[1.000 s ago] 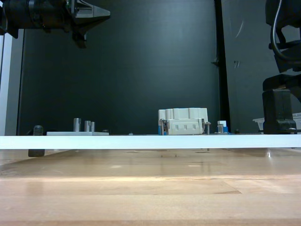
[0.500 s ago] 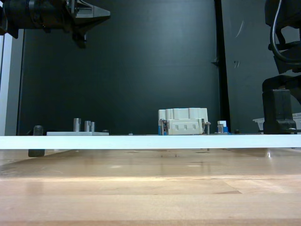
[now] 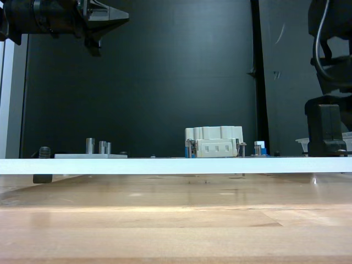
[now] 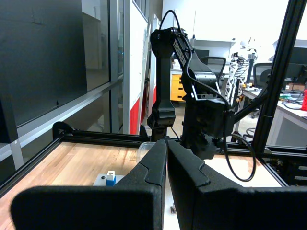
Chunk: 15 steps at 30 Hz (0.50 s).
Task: Pick the 16mm bar and install on taskboard
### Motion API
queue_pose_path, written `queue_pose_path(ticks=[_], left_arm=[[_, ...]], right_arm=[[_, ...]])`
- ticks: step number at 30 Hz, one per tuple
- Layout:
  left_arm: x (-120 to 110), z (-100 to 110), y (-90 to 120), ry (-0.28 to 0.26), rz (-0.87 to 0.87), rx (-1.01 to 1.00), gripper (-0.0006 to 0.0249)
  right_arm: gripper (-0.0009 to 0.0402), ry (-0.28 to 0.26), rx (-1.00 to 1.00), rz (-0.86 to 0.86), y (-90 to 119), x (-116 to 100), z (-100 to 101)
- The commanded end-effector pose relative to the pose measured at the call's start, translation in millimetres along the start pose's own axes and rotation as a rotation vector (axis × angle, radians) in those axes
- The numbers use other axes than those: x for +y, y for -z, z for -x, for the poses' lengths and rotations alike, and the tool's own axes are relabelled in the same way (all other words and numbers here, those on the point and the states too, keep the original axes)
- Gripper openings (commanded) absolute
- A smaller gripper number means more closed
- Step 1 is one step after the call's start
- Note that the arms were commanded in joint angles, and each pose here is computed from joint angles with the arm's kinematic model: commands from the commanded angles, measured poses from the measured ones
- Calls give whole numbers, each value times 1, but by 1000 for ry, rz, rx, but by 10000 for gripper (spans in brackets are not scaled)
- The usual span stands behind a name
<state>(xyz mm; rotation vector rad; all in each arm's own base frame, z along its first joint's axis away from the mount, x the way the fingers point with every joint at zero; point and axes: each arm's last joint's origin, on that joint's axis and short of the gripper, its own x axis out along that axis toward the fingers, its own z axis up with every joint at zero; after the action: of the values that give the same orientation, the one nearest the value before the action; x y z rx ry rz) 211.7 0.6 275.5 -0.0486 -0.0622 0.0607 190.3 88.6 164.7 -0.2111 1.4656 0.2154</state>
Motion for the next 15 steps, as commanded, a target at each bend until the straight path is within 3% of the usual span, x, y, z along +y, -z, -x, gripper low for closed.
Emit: queue_pose_path(ticks=[1, 15], left_arm=[[0, 0, 0, 0, 0, 0, 1], [0, 0, 0, 0, 0, 0, 1]], right_arm=[[158, 9, 2, -1, 1, 0, -3], [157, 12, 21, -68, 2, 0, -10]])
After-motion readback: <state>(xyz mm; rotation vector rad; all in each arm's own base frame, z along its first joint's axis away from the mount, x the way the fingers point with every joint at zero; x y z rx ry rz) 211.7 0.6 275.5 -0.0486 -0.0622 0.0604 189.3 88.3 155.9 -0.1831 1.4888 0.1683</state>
